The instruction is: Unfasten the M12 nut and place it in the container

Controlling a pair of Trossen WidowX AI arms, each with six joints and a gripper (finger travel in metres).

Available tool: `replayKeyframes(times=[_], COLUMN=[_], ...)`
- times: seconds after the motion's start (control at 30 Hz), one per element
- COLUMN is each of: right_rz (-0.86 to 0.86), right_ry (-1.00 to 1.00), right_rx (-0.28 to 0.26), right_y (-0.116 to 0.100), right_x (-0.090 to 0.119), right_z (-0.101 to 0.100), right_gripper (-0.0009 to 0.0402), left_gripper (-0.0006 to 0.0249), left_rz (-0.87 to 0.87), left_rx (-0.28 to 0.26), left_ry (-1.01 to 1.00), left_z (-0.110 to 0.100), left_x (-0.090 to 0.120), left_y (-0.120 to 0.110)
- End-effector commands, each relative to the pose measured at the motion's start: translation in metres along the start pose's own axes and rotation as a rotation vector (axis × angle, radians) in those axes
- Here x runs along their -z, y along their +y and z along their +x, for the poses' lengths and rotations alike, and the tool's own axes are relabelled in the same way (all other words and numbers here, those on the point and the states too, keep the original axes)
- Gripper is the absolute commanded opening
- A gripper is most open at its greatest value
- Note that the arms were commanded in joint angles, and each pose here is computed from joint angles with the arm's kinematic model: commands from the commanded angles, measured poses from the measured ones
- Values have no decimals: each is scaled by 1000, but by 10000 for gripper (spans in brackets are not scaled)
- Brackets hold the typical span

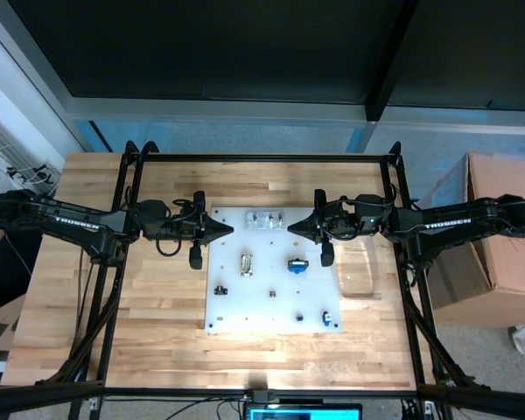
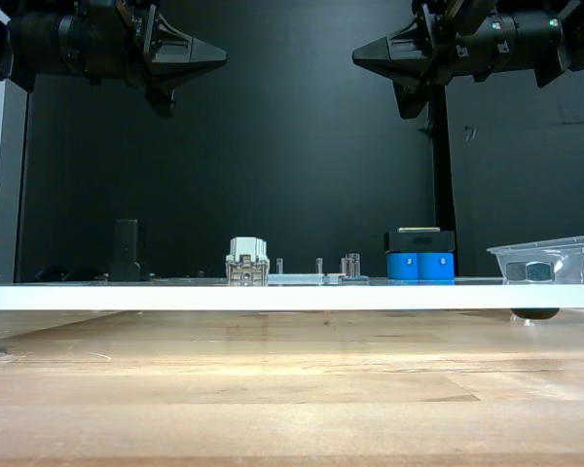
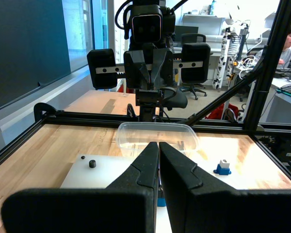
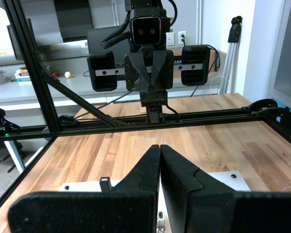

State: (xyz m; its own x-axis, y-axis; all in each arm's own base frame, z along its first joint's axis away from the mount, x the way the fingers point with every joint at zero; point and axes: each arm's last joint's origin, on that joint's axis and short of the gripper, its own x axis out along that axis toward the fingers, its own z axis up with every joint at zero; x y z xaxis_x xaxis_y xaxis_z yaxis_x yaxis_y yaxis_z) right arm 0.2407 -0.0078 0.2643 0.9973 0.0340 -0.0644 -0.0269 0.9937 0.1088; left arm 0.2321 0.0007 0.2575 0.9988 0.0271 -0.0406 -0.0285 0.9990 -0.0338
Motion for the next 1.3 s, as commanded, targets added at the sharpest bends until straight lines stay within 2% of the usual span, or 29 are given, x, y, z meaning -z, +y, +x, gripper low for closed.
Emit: replayKeyframes(times=[0.03,1.3], right_rz=[0,19], right_ry=[0,-20], right_rx=[0,-5], right_y=[0,1], right_x=[0,-2], right_z=[0,0], right_gripper=[0,0], left_gripper=[0,0], left_rz=[0,0], left_rx=[0,0], left_ry=[0,0], left_z=[0,0], left_x=[0,0], left_y=[0,0])
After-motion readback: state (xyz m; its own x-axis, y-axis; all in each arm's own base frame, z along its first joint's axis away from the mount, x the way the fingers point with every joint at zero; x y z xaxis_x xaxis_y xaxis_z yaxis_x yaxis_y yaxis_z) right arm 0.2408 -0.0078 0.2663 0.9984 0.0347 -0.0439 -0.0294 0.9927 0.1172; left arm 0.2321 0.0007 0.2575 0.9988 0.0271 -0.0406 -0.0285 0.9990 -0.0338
